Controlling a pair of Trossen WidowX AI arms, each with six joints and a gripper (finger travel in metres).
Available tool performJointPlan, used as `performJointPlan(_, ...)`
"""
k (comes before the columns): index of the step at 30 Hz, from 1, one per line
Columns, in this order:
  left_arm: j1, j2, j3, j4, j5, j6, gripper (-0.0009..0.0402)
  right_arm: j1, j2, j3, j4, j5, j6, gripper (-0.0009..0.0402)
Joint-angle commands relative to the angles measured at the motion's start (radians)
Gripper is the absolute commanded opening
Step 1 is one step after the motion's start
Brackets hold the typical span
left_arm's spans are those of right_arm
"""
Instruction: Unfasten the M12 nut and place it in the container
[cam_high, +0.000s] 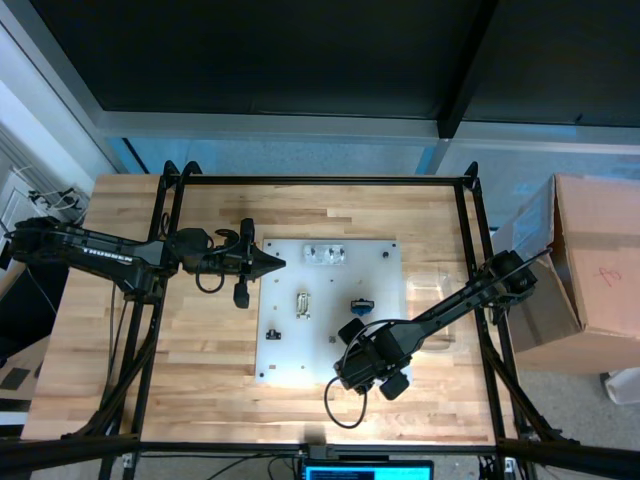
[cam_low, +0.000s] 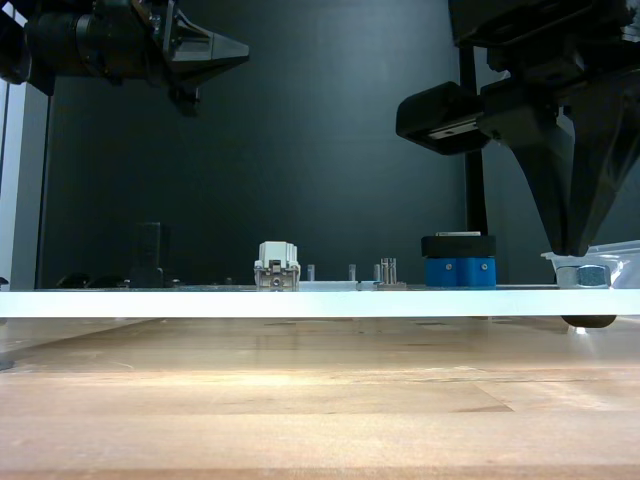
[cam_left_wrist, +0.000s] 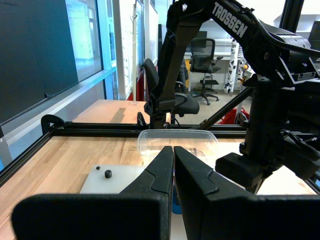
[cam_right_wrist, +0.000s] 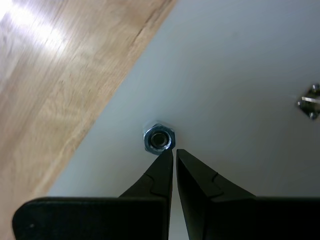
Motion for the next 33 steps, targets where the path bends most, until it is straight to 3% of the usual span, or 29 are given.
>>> performJointPlan(1,0.000,0.000,0.000,0.000,0.000,0.000,0.0000,0.002,-0.002,0.000,-0.002,0.001,-0.089,0.0009)
performJointPlan(13,0.000,0.000,0.000,0.000,0.000,0.000,0.0000,0.008,-0.011,0.000,-0.004,0.003,-0.077,0.0009)
performJointPlan(24,0.000,0.000,0.000,0.000,0.000,0.000,0.0000,0.016,-0.030,0.087,-0.141,-0.017,0.742,0.0009)
performJointPlan(28,0.000,0.000,0.000,0.000,0.000,0.000,0.0000,0.022,-0.040,0.113,-0.165,-0.018,0.900,0.0016)
performJointPlan(33,0.000,0.000,0.000,0.000,0.000,0.000,0.0000,0.025,-0.041,0.114,-0.168,-0.016,0.935,0.0048)
